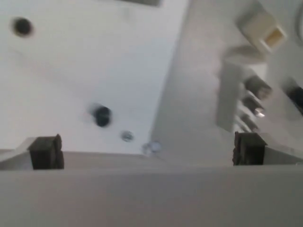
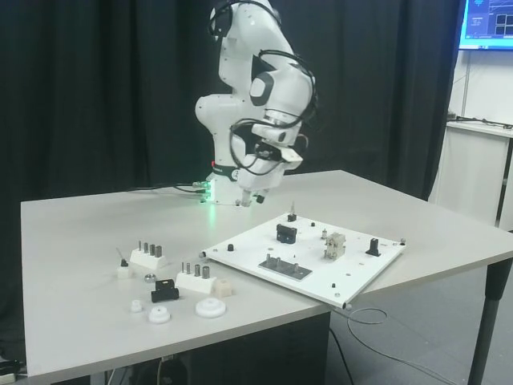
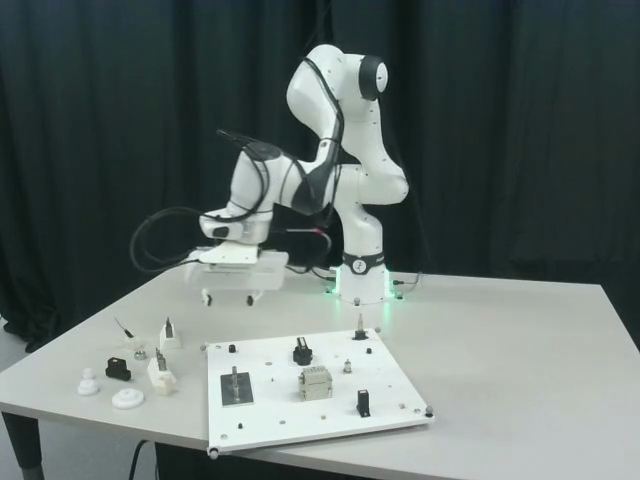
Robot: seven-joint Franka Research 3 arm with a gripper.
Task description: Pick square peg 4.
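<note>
The claw [image 1: 147,150] hangs high in the air with its two black fingertips [image 1: 46,152] spread wide and nothing between them. In both room views it sits well above the grey table [image 2: 72,233], over the near back corner of the white board [image 2: 353,277] on the side where the loose parts lie. The wrist view looks down past the tips at that board's edge, a black knob [image 1: 102,116] on it, and bare table beyond.

Beside the board, on the table, stand two white peg holders. The nearer one [image 2: 195,281] stands just beside the board's corner and carries a short row of upright grey pegs [image 2: 196,269]; the farther one [image 2: 148,258] lies further out from the board. The wrist view shows one holder [image 1: 232,94] with pegs sticking from it. Which peg is square peg 4 I cannot tell, but it most likely stands in one of these rows, apart from the claw.

This looks like the approach step: nothing is grasped yet. Next the arm needs to swing away from the board toward the holders, centre the spread tips over the right peg, descend and close on it without knocking its neighbours.
</note>
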